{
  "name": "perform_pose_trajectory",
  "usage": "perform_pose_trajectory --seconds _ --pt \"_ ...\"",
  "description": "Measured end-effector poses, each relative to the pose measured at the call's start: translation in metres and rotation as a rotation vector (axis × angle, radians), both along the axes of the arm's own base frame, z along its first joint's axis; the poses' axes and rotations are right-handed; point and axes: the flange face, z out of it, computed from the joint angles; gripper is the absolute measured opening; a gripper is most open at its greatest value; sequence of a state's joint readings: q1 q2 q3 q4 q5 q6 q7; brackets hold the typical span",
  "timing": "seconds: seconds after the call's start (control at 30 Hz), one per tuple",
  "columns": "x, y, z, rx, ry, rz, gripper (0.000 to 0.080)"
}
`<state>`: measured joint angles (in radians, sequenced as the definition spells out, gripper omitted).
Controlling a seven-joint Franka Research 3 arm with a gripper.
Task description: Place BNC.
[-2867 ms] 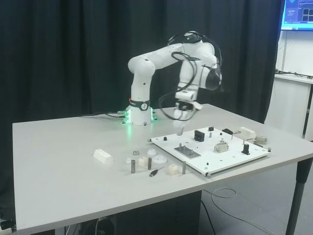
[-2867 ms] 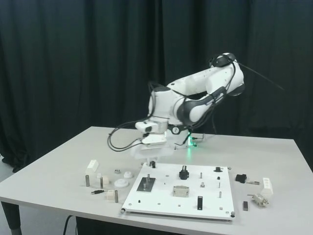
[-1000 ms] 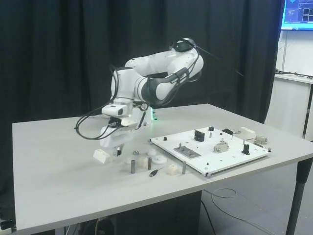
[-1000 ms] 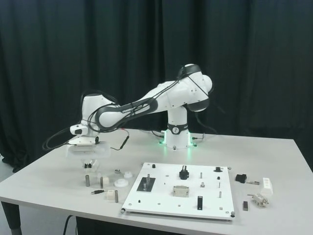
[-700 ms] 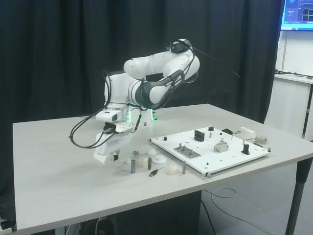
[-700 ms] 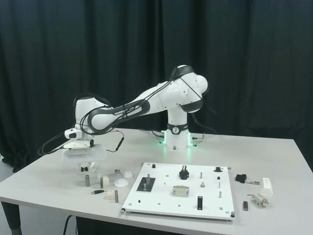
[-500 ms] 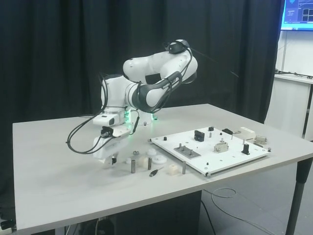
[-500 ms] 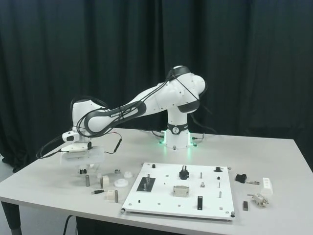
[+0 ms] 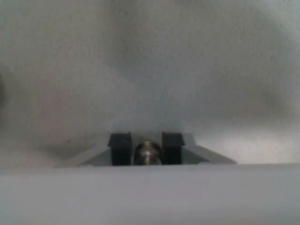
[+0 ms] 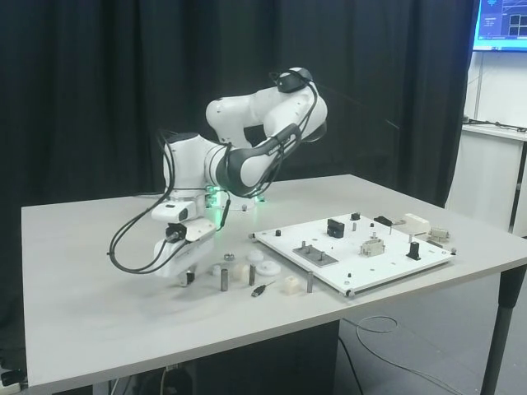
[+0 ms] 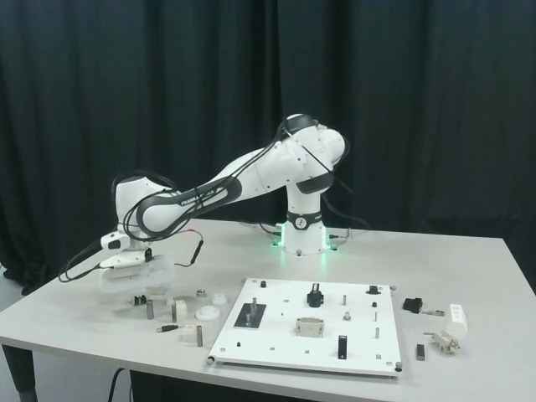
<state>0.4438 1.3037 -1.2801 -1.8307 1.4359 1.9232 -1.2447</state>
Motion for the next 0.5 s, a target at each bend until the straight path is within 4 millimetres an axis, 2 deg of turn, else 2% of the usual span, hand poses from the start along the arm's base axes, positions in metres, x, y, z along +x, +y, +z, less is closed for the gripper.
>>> perform_pose_trajectory --seconds 0.17,0.2,0.5 --pt "0.002 -0.002 -0.001 0.007 0.005 0.006 0.0125" --pt "0.003 -0.002 0.0 0.008 0.006 0.008 0.0386" --pt "0.009 -0.002 0.013 0.018 0.017 0.026 0.0386"
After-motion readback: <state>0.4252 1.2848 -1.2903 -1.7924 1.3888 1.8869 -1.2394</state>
